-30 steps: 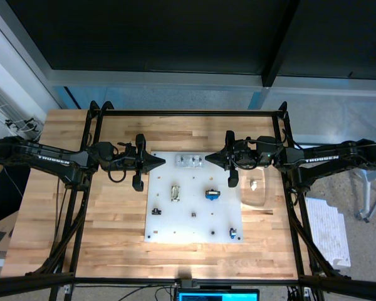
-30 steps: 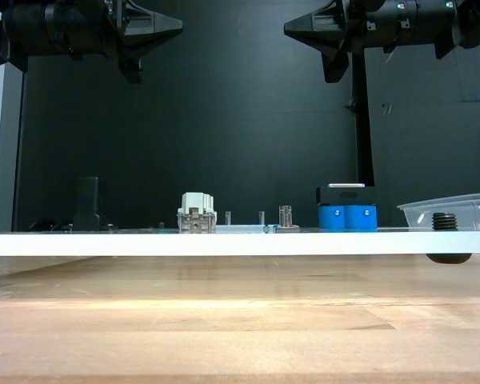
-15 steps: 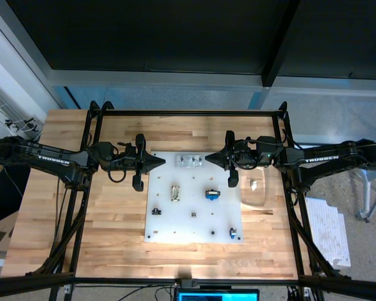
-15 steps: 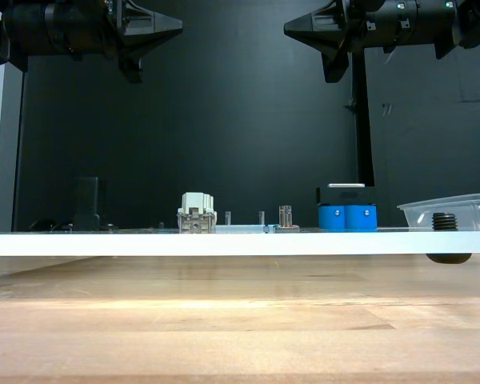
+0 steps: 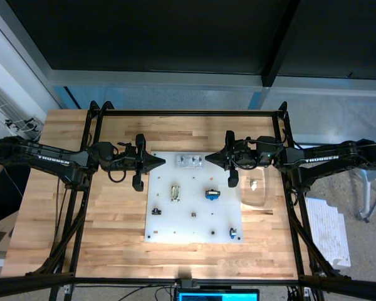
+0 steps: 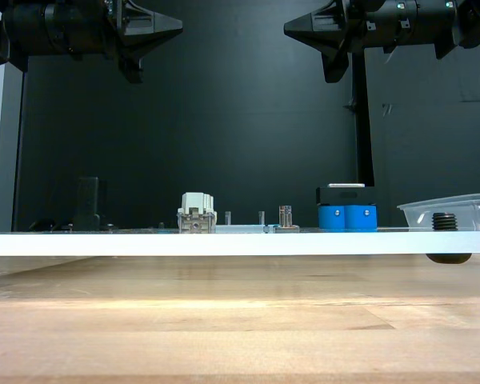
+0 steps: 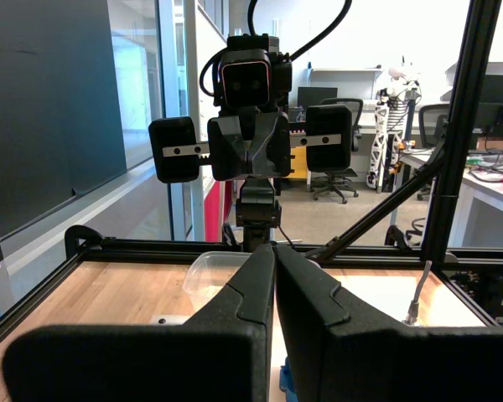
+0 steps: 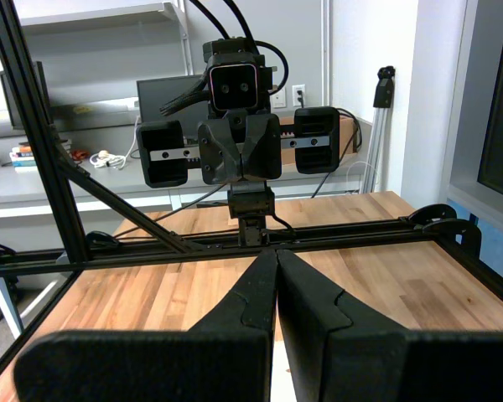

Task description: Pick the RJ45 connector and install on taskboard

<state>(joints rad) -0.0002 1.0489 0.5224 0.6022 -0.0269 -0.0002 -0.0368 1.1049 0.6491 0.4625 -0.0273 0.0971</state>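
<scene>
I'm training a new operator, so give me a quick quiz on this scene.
1. True or false: the left gripper is down in the clear tray, fingers open.
2. The right gripper is: A) raised above the white board's far end, fingers shut; B) resting in the tray; C) lowered onto the board.
3. Fill in: the tray lies off the board's ___ edge.
Key: 1 false, it hangs raised too, shut; 2 A; 3 right.

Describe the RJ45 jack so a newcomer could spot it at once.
Both shut, the left hand and right hand hang over the far edge of the white board; look at its near right corner. The small blue jack there hugs the edge, unlike the larger blue part mid-board.
</scene>
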